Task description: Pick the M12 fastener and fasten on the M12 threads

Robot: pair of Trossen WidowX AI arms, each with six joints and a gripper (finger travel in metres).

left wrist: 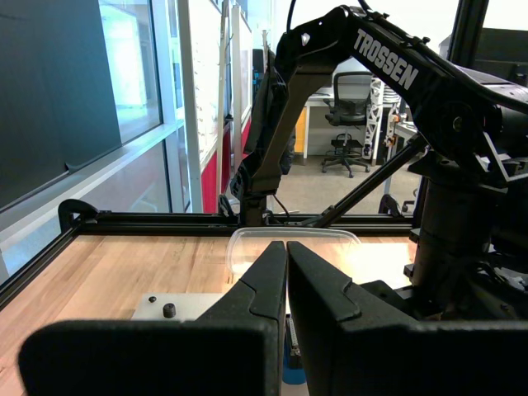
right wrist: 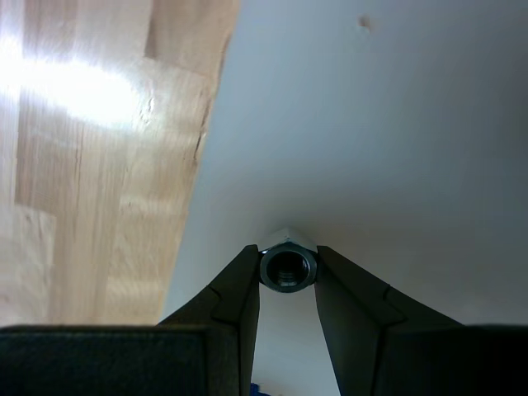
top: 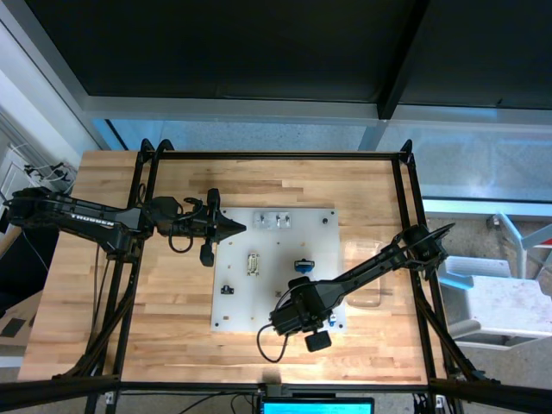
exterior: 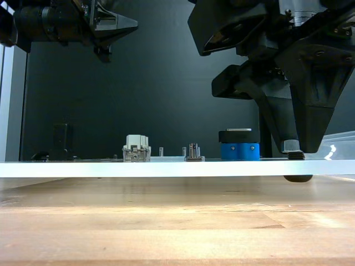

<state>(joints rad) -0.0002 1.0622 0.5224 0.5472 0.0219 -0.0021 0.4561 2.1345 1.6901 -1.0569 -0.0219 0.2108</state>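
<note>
The nut (right wrist: 287, 268) is pinched, hole facing the camera, between the clenched fingertips of the right gripper (exterior: 293, 147), low over the white board (top: 250, 306) near its near right edge; whether it touches its stud cannot be told. A blue connector (exterior: 239, 151) stands just beside that gripper, with a clear tray (top: 366, 276) off the board's right side. The left gripper (top: 237, 228), fingers pressed together, hangs high over the board's left edge. The right arm (left wrist: 386, 59) reads "TROSSEN".
</note>
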